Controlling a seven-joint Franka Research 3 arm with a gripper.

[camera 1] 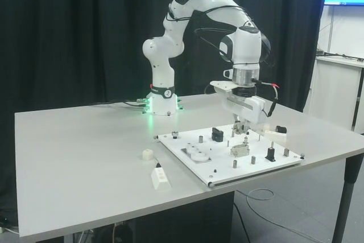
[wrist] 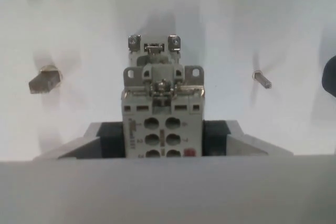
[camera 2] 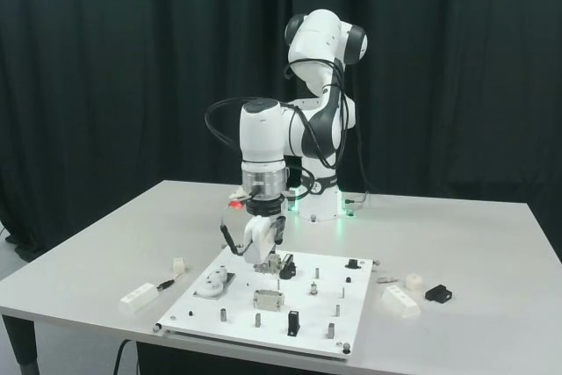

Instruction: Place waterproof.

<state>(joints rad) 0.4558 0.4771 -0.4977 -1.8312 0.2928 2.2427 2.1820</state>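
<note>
My gripper [wrist: 163, 141] is shut on the waterproof connector [wrist: 163, 111], a grey-white block with round holes in its face and metal clips on top. Black finger pads [wrist: 111, 139] press on both of its sides. Beyond it in the wrist view shows a grey socket with metal tabs [wrist: 154, 44] on the white board [wrist: 226, 19]. In the first room view the gripper [camera 1: 241, 124] hangs a little above the board [camera 1: 187, 160], close over the socket [camera 1: 239, 151]. The second room view shows the gripper [camera 2: 277, 263] just above and behind the socket [camera 2: 268, 299].
Short metal pegs [wrist: 44, 79] [wrist: 262, 79] stand on the board to either side of the connector, and a black part [wrist: 331, 76] lies at the picture's edge. A white round part [camera 1: 199, 153] and black blocks [camera 1: 218, 135] [camera 1: 271, 154] sit on the board. White boxes [camera 1: 160, 178] [camera 2: 399, 298] lie on the grey table.
</note>
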